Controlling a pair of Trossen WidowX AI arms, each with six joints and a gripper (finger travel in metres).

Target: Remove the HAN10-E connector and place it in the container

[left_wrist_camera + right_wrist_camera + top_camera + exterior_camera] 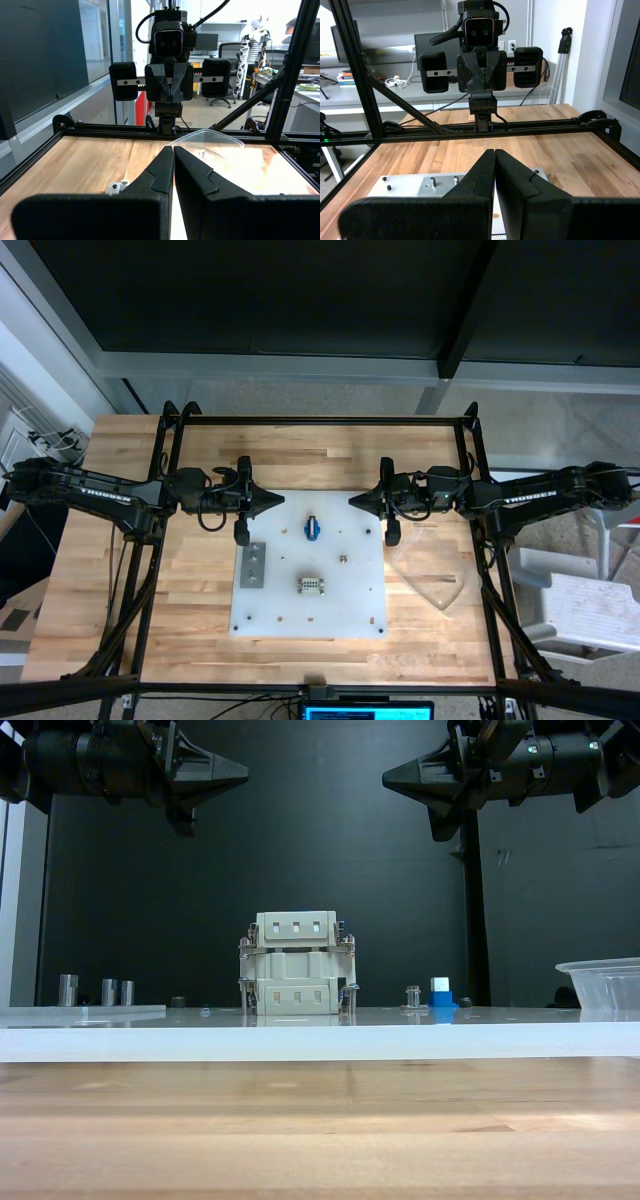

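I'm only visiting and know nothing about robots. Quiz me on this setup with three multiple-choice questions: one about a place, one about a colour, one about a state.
1. Where is the HAN10-E connector?
A. on the white board
B. on bare wood
C. in a gripper

2. What colour is the small upright piece behind it?
A. red
B. blue
C. green

3. How are the left gripper and right gripper, hovering above the board's far edge?
A. both open
B. both shut
C. one open

Answers:
1 A, it sits on the board's near half, away from the container.
2 B, it is blue in the high and low views.
3 B, each wrist view shows fingers pressed together.
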